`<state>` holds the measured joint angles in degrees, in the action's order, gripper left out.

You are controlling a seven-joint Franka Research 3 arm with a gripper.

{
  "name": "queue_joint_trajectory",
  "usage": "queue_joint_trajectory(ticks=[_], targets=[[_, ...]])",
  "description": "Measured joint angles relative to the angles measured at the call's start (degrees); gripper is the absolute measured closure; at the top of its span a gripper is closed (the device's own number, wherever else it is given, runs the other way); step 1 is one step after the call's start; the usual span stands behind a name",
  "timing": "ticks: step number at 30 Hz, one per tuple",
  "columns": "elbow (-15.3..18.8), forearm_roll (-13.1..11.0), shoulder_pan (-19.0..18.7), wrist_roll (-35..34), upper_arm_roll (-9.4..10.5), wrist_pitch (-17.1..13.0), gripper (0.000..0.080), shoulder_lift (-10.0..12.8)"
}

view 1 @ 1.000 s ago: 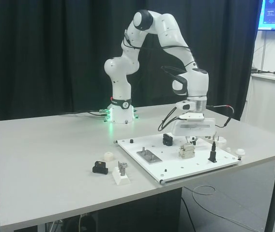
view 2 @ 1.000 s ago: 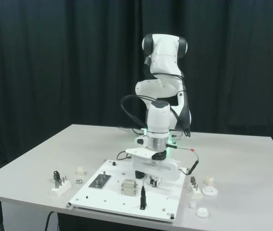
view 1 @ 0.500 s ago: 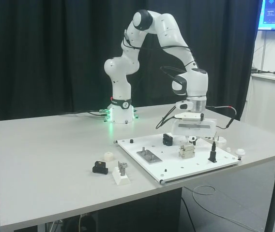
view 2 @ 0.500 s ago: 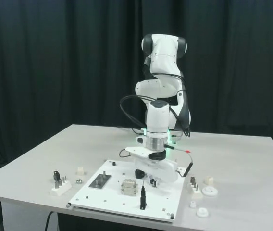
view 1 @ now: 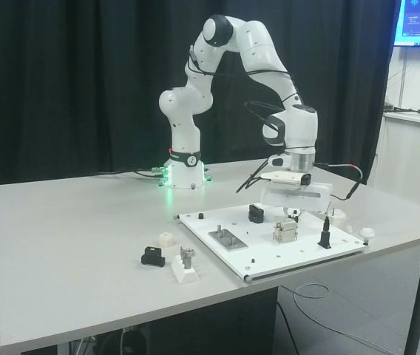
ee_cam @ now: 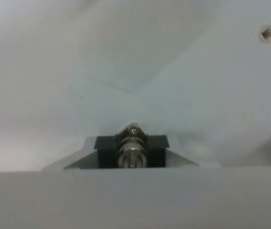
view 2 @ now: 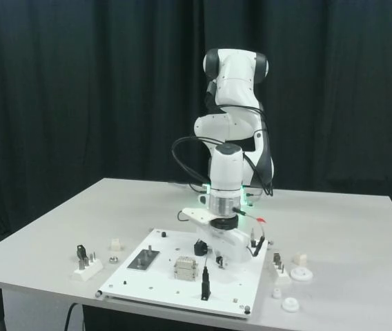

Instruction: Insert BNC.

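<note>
BNC plug (ee_cam: 132, 151) shows in the wrist view as a small metal barrel in a black holder, just under the gripper (view 1: 291, 209), so it seems to be carried there over the white board (view 1: 269, 240), but whether the fingers are clamped on it I cannot tell. Going from left to right in the first room view: a black part (view 1: 151, 257) lies on the grey table (view 1: 69, 237), a small white block (view 1: 166, 238) is just behind it, and a white stand (view 1: 185, 271) with metal pins is beside them, all off the board, probably waiting as spare parts. On the board there is a flat metal plate (view 1: 228, 238), a black piece (view 1: 255, 214), a metal connector block (view 1: 285, 231) and an upright black post (view 1: 324, 233). The arm (view 1: 247, 66) bends over the board with its wrist pointing straight down, a pose that I judge to be for a vertical push. The exact socket for the plug is hidden under the gripper. White round parts (view 2: 296, 272) rest on the table beside the board.
</note>
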<state>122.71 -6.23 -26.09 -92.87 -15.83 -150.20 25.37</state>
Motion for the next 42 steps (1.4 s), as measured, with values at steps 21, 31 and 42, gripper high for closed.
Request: queue_joint_trajectory(ticks=[21, 31, 42], targets=[[0.0, 0.0, 0.0, -9.9, 0.01, 0.0, 0.068, 0.0], [0.0, 0.0, 0.1, -14.8, 0.01, 0.0, 0.068, 0.0], [0.0, 0.0, 0.1, -23.4, 0.01, -0.1, 0.068, 0.0]])
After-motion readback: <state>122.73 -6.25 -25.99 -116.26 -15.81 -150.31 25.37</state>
